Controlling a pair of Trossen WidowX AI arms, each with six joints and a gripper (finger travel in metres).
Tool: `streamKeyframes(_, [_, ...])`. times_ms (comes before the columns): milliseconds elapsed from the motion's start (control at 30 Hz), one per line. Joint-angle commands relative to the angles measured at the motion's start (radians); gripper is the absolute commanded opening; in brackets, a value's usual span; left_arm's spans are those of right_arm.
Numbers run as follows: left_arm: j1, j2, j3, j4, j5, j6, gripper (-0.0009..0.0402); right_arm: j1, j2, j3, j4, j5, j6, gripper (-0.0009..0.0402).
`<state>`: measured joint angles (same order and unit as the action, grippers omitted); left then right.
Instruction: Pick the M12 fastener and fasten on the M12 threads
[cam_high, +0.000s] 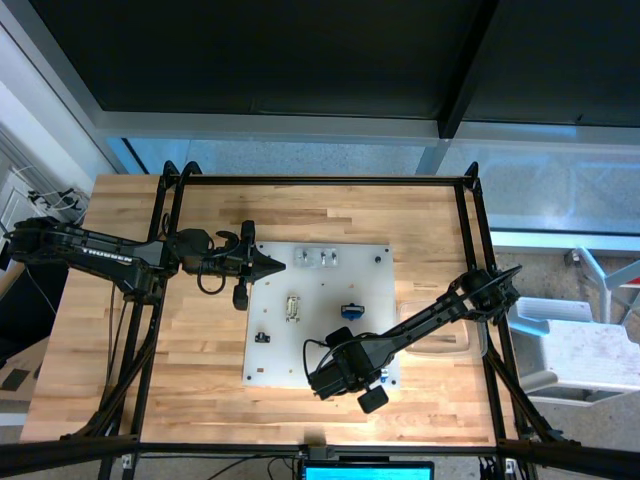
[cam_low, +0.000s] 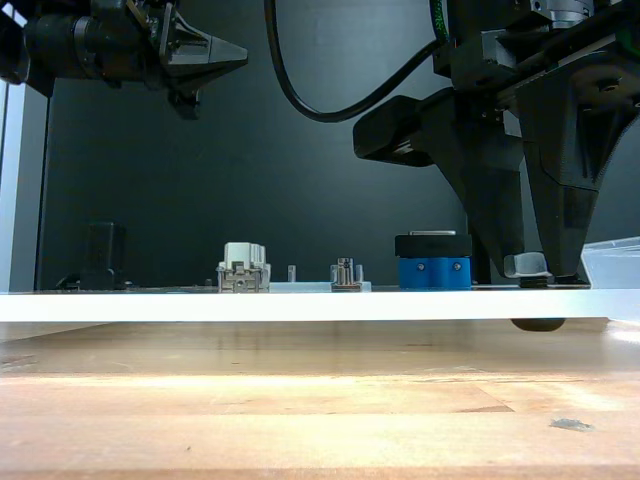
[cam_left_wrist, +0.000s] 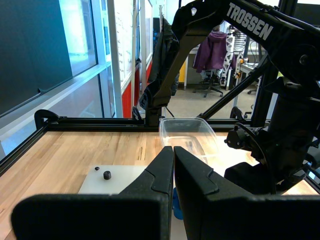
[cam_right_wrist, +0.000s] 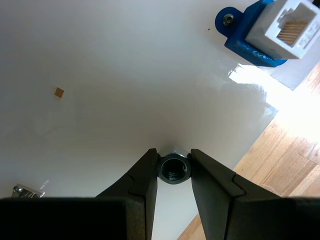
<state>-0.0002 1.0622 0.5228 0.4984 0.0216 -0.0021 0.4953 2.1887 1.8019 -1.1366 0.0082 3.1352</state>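
Pale wooden surface (cam_high: 150, 350) is carrying the white board (cam_high: 275, 350). Close to the board's near right edge, the right hand (cam_right_wrist: 174, 156) is clamping the M12 nut (cam_right_wrist: 174, 169) by opposite sides, low over the board (whether it is sitting on its stud cannot be told). Being small, hard, light and smooth, the nut is probably calling for a firm, level grip on its flats. Left hand (cam_left_wrist: 173, 159), fingers together, is hovering over the board's far left corner.

Item: M12 nut (cam_right_wrist: 174, 169), one. Small, silver hexagonal rim, dark threaded bore facing along the fingers (cam_right_wrist: 142, 177). We find it pinched between both fingers of the right gripper (cam_right_wrist: 173, 156), just behind their tips. We cannot tell whether it sits on its stud.
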Motion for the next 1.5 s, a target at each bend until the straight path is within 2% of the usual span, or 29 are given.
streamKeyframes(33, [0.000, 0.000, 0.000, 0.000, 0.000, 0.000, 0.0000, 0.000, -0.001, 0.001, 0.005, 0.000, -0.001, 0.0028])
streamKeyframes(233, [0.000, 0.000, 0.000, 0.000, 0.000, 0.000, 0.0000, 0.000, -0.001, 0.001, 0.004, 0.003, -0.032, 0.0028])
streamKeyframes(967, [0.000, 0.000, 0.000, 0.000, 0.000, 0.000, 0.0000, 0.004, -0.001, -0.011, -0.011, 0.003, -0.020, 0.0030])
streamKeyframes(1500, [0.000, 0.000, 0.000, 0.000, 0.000, 0.000, 0.0000, 0.014, -0.007, -0.011, -0.003, 0.000, -0.016, 0.0186])
